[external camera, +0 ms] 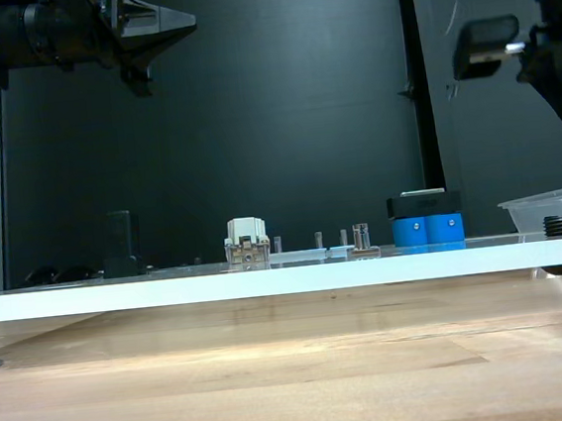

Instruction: Pick the M12 nut and place it on its threads and fasten

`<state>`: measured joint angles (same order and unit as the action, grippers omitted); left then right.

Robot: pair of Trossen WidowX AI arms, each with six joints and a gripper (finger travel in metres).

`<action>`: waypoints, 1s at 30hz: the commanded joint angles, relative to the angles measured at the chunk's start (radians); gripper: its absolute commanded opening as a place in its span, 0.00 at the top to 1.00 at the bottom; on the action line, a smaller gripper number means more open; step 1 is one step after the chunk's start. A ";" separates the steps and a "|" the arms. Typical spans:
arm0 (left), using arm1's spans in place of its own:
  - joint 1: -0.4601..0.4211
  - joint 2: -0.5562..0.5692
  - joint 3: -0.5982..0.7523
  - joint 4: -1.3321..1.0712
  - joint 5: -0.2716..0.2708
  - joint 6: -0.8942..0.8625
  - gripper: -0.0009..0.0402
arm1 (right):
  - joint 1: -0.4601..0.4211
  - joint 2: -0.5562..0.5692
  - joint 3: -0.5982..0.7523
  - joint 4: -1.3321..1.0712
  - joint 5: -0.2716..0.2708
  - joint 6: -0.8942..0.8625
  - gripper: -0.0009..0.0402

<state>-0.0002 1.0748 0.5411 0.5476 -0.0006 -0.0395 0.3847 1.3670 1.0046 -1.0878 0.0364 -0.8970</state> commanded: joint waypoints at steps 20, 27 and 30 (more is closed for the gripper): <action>0.000 0.000 0.000 0.000 0.000 0.000 0.98 | 0.129 0.538 0.546 -0.040 0.000 -0.085 0.95; 0.000 0.000 0.000 0.000 0.000 0.000 0.98 | 0.140 0.640 0.642 -0.050 0.000 -0.084 0.95; 0.000 0.000 0.000 0.000 0.000 0.000 0.98 | 0.140 0.662 0.657 -0.044 0.000 -0.083 0.95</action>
<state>-0.0002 1.0752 0.5411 0.5476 -0.0010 -0.0391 0.5247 2.0224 1.6569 -1.1370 0.0372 -0.9821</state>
